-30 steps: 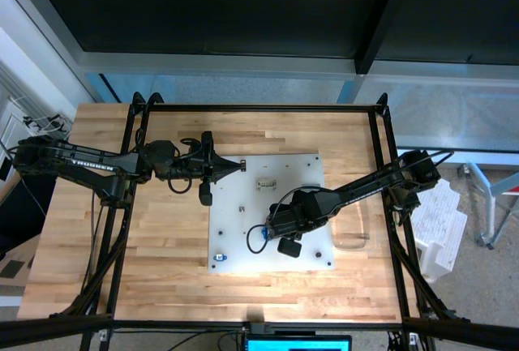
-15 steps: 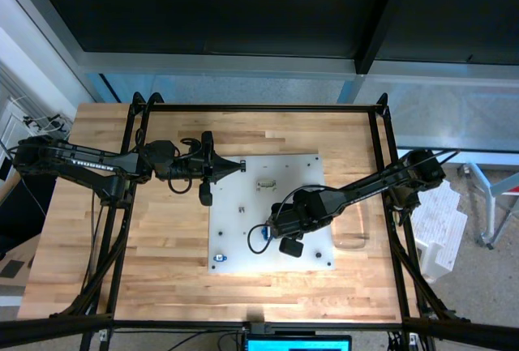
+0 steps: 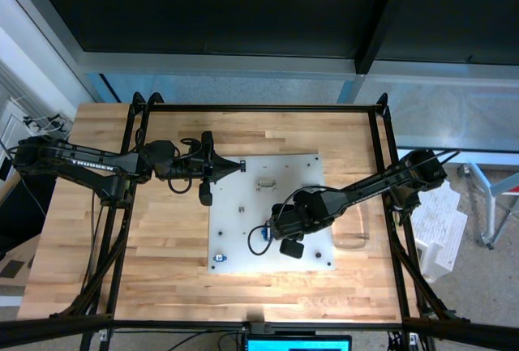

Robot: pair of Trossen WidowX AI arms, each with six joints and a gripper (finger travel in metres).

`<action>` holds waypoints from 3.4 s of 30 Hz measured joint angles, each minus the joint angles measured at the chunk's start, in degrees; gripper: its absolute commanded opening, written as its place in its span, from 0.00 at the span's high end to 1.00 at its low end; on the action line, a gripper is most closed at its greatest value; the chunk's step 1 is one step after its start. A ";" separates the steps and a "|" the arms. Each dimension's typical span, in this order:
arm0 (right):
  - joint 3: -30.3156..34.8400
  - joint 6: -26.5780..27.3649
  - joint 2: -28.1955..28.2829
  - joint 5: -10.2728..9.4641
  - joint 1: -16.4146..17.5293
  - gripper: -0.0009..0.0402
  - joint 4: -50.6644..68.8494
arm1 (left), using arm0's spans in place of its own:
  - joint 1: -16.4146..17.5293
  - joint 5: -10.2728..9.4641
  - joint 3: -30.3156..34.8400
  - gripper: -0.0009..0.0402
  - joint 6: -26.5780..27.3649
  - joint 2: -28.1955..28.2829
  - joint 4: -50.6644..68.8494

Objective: Pick the 16mm cylinder and install on the taskboard

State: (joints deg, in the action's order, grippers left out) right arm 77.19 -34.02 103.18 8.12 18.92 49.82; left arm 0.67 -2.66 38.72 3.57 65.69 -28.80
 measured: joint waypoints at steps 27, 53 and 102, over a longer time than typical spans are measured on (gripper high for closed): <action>-6.25 2.47 -6.36 9.22 2.97 0.96 -9.62 | 0.00 0.02 0.00 0.98 0.00 0.02 0.00; -25.14 5.66 -14.75 16.44 9.01 0.96 -30.91 | 0.00 0.02 0.00 0.98 0.02 0.02 0.02; -27.91 6.45 -12.66 17.35 9.84 0.96 -34.40 | 0.00 0.00 0.00 0.98 0.00 0.02 0.00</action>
State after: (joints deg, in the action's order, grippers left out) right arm 49.28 -27.57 90.52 25.47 28.75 15.42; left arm 0.67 -2.66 38.72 3.57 65.71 -28.80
